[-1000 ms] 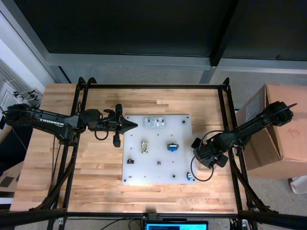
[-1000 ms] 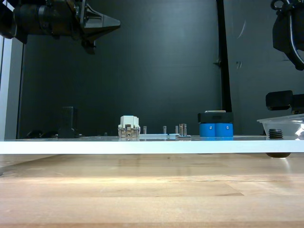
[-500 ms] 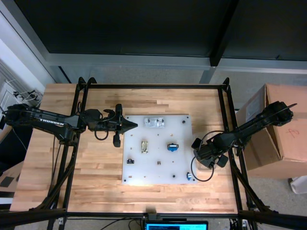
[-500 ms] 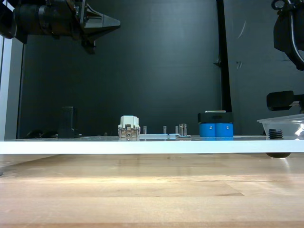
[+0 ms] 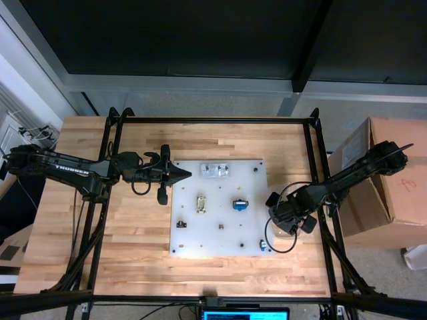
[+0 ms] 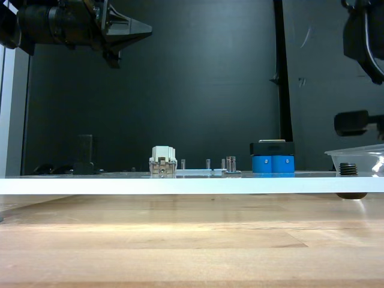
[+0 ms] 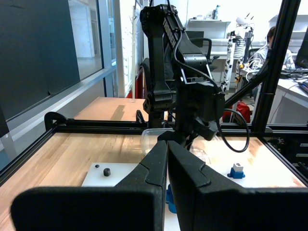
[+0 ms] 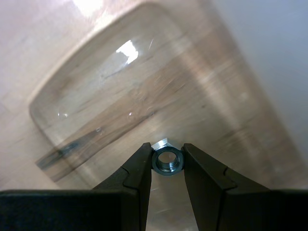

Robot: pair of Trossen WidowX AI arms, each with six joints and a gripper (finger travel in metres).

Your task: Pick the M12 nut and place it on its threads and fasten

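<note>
Silver nut (image 8: 167, 161), black ribbed stud (image 6: 348, 169), white board (image 5: 200, 235), blue connector (image 5: 240, 205), light wood-grain table (image 5: 133, 233), tray (image 8: 120, 96) seemingly clear

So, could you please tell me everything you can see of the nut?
The nut is a small silver hexagonal ring, its bore facing the right wrist camera. It is held between the fingers of the right pincer, over the clear tray; touching it or not, I cannot tell. It is not on its stud, whose ribs show bare. The left pincer hangs shut at the left edge of the board.
</note>
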